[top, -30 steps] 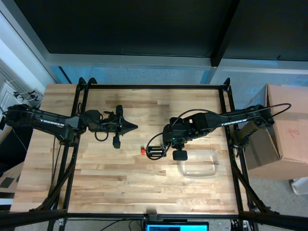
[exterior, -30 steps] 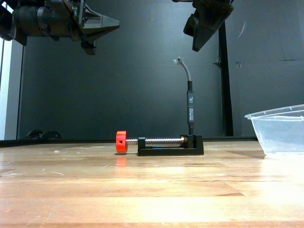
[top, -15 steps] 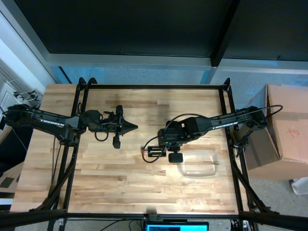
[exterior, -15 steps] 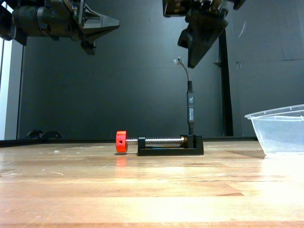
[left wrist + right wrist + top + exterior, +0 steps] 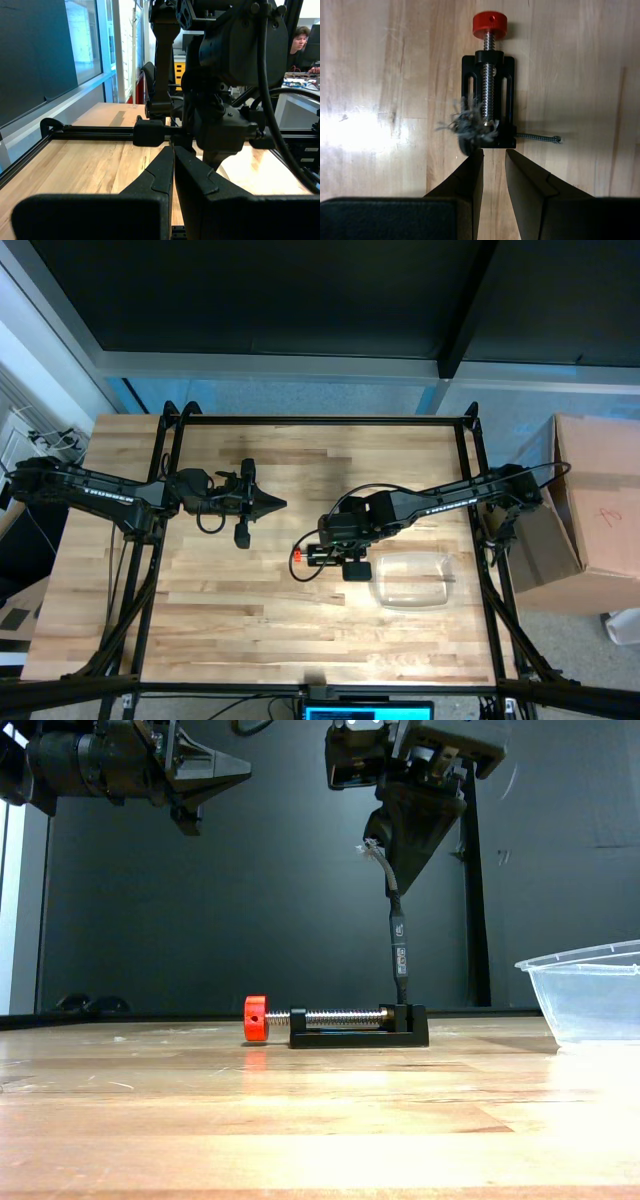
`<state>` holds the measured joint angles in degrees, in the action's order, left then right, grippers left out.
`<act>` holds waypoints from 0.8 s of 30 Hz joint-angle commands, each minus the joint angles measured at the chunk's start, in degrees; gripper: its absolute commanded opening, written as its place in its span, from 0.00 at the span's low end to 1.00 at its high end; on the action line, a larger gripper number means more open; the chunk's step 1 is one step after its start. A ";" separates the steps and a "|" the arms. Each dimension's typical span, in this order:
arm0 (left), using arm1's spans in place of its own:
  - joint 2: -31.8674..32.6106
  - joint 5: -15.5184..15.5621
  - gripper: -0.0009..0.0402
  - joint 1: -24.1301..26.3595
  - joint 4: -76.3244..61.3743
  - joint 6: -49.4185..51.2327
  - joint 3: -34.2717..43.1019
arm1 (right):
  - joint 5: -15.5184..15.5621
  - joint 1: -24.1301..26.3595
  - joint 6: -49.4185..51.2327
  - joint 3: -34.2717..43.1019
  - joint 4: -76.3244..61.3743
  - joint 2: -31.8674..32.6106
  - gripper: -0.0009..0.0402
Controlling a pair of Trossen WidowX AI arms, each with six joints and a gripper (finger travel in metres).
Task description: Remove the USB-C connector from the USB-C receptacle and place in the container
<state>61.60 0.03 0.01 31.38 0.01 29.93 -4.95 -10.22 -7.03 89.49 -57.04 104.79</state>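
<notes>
**Step in hand:** approach for the grasp. Extraction has not begun.

**Part position:** The USB-C connector (image 5: 401, 958) stands upright, fully seated in the USB-C receptacle (image 5: 406, 1011). The receptacle sits at the end of the clamp (image 5: 356, 1026) opposite the red knob (image 5: 256, 1018). The cable (image 5: 389, 880) rises above the clamp and ends in a frayed tip (image 5: 466, 125).

**Right gripper** (image 5: 399, 885): It hangs directly above the clamp, pointing down, with its tip level with the upper cable. Its fingers (image 5: 465, 182) stand a narrow gap apart and hold nothing. In the right wrist view the frayed tip lies just beside one fingertip, not in the gap.

**Left gripper** (image 5: 268, 504): It hangs high over the counter (image 5: 220, 610), well apart from the clamp on the knob side. Its fingers (image 5: 155, 175) are pressed together and empty.

**Container** (image 5: 412, 580): It rests on the counter near the clamp, on the side away from the knob.

**Next move (judgement):**
1. Shift the right gripper until the connector lies in the gap, widening the fingers if required.
2. Descend past the flexible cable to the rigid connector body.
3. Close the fingers and pull straight up along the connector's axis.

A grip on the cable alone would likely bend it rather than unseat the plug.
</notes>
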 commanded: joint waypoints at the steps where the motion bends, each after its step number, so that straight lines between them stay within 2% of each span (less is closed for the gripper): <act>1: 0.00 -0.02 0.02 0.00 0.02 0.00 0.02 | 0.11 -0.02 0.00 -0.02 0.42 0.76 0.17; 24: 0.00 -0.02 0.02 -0.02 0.02 0.00 0.02 | 0.00 0.00 0.31 -0.11 1.20 4.85 0.17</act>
<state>61.60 0.03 0.01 31.38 0.01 29.95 -4.97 -10.22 -6.94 89.43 -55.79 109.67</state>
